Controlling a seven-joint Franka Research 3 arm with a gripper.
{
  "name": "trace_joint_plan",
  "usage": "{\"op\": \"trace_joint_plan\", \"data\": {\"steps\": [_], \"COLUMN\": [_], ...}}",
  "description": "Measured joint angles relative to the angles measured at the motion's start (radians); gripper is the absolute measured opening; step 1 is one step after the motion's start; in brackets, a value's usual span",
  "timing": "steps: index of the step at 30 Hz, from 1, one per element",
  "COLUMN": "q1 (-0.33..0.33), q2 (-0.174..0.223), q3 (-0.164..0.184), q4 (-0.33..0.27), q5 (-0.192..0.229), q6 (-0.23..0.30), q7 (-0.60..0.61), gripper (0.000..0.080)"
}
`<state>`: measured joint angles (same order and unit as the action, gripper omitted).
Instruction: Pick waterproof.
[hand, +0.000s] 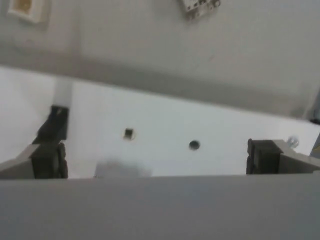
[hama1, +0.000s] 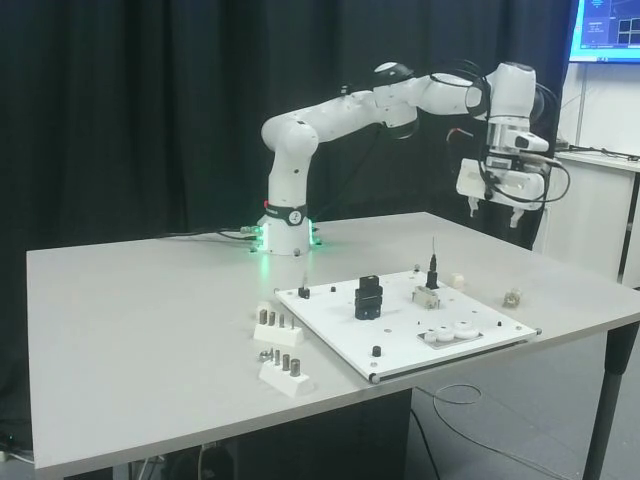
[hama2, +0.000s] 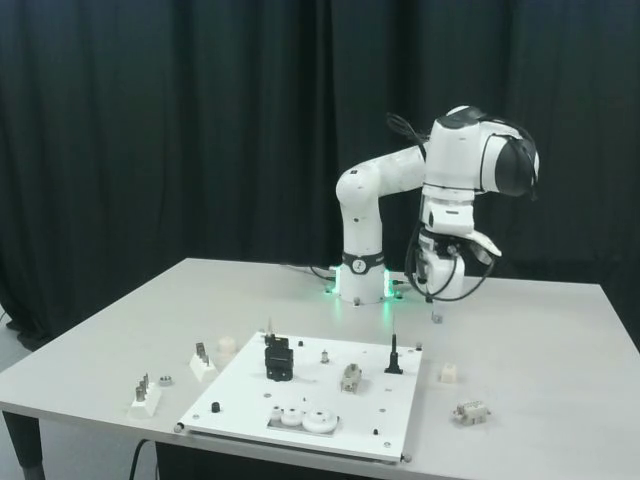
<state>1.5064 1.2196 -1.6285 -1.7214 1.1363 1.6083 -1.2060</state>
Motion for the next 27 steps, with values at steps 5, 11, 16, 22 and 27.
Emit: {"op": "trace_joint_plan", "data": {"steps": [5,11,16,22,27], "q1": [0.000,-0.002,-0.002,-0.001,0.000], "q2": [0.000,0.000,0.000,0.001,0.001], "q3": [0.043,0.100,0.150,0.199,0.232], "q4": [0.000,0.000,0.000,0.000,0.000], "q5": [0.015,0.022,0.022,0.022,0.022], "q6": [0.060,0.146,0.213,0.261,0.287], "q7": [0.000,-0.010,-0.075,-0.083,-0.082], "gripper": [0.0800,0.0800,0.0800,0.0800,0.0800]}}
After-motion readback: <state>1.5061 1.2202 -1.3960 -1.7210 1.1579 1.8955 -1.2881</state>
